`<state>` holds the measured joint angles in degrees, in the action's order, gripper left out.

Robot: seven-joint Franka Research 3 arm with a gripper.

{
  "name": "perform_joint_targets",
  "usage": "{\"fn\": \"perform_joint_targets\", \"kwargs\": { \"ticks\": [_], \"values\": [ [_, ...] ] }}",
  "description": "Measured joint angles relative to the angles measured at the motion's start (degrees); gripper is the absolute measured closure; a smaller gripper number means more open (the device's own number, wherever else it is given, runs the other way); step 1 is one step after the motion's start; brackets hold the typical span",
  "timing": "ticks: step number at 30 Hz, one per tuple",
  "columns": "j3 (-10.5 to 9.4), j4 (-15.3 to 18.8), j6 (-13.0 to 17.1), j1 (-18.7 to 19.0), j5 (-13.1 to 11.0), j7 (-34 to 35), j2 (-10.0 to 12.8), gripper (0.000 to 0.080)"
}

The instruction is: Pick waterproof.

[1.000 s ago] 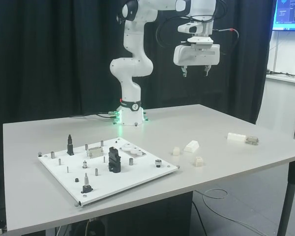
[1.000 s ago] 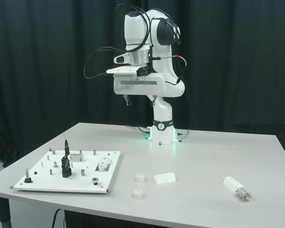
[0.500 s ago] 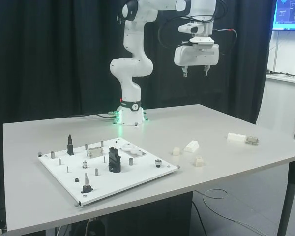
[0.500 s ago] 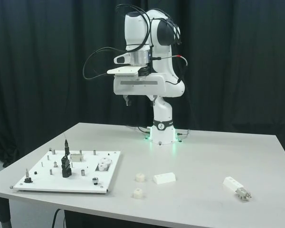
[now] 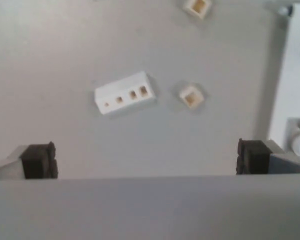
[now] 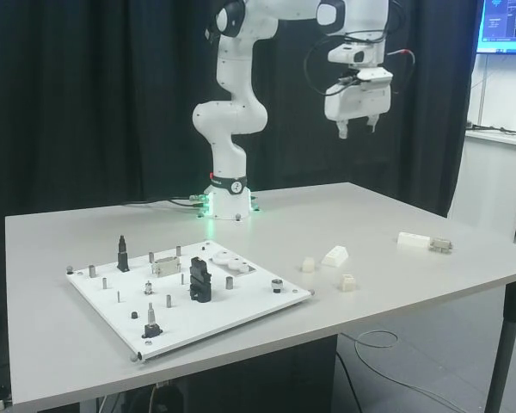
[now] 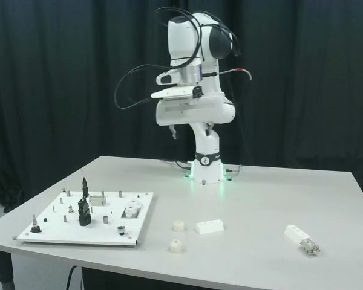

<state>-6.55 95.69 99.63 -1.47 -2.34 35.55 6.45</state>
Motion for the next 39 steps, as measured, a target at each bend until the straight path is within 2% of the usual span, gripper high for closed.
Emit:
{"fn": "perform_joint_targets", "kwargs": {
  "ticks": [9, 18, 28, 39],
  "values": [
    [-0.2, -0.1, 4.28, 3.95, -1.58, -0.25, 1.21, 0.0003],
    [-0.56, -0.99, 7.91, 8.46, -2.21, 0.04, 3.89, 0.0003],
    [-0.65, -4.51, 8.25, 14.05, -1.96, 0.03, 8.27, 0.0003],
    [-0.65, -7.25, 8.21, 19.24, 0.34, 2.14, 12.34, 0.0003]
  ]
}}
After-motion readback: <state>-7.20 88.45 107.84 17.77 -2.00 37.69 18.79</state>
